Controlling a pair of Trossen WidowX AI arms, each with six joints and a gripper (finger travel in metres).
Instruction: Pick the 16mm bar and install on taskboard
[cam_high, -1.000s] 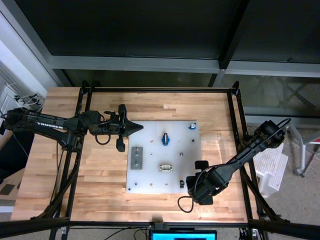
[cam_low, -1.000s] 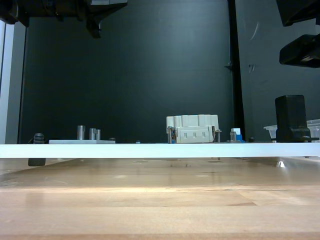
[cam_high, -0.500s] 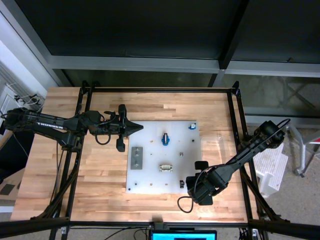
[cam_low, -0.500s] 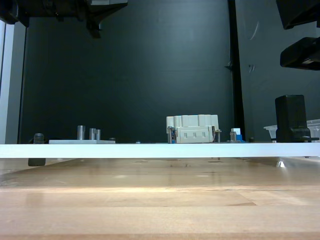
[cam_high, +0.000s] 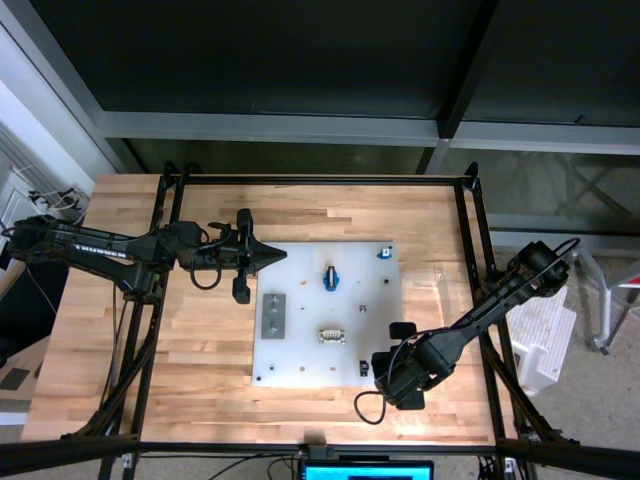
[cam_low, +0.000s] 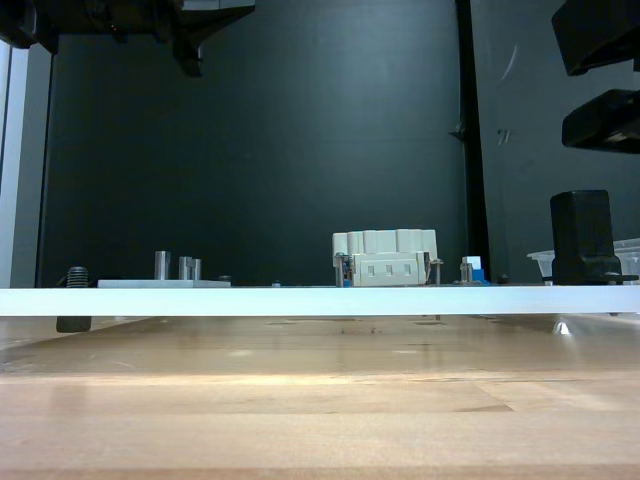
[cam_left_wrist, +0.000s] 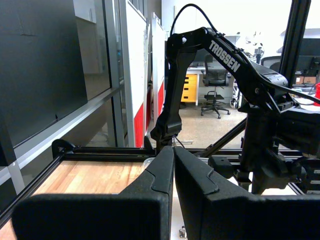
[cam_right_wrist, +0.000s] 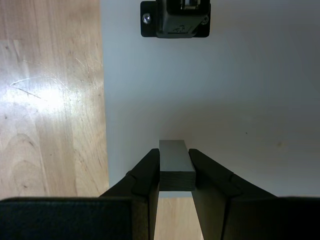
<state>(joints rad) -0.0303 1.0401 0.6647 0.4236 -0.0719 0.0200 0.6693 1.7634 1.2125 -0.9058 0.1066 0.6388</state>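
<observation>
While the 16mm bar (cam_right_wrist: 176, 167) is clamped between the fingers of the right gripper (cam_right_wrist: 176, 161), it hangs clear of any seat. It is above the white taskboard (cam_right_wrist: 240, 100), close to the board's edge where the wooden table (cam_right_wrist: 50, 100) begins. Seen from above, the right gripper is at about 5 o'clock of the taskboard, and a black block (cam_high: 402, 330) stands just beside it toward 1 o'clock. The grey metal plate (cam_high: 273, 315), which I judge to be the seat, lies toward 9 o'clock of the board, well apart from the bar. To do this step well, I think the arm should carry the bar high enough to pass over the beige connector (cam_high: 332, 336), hold it straight, and lower it slowly. The left gripper (cam_high: 268, 257) hovers at 10 o'clock of the board, its fingers pressed together on nothing.
</observation>
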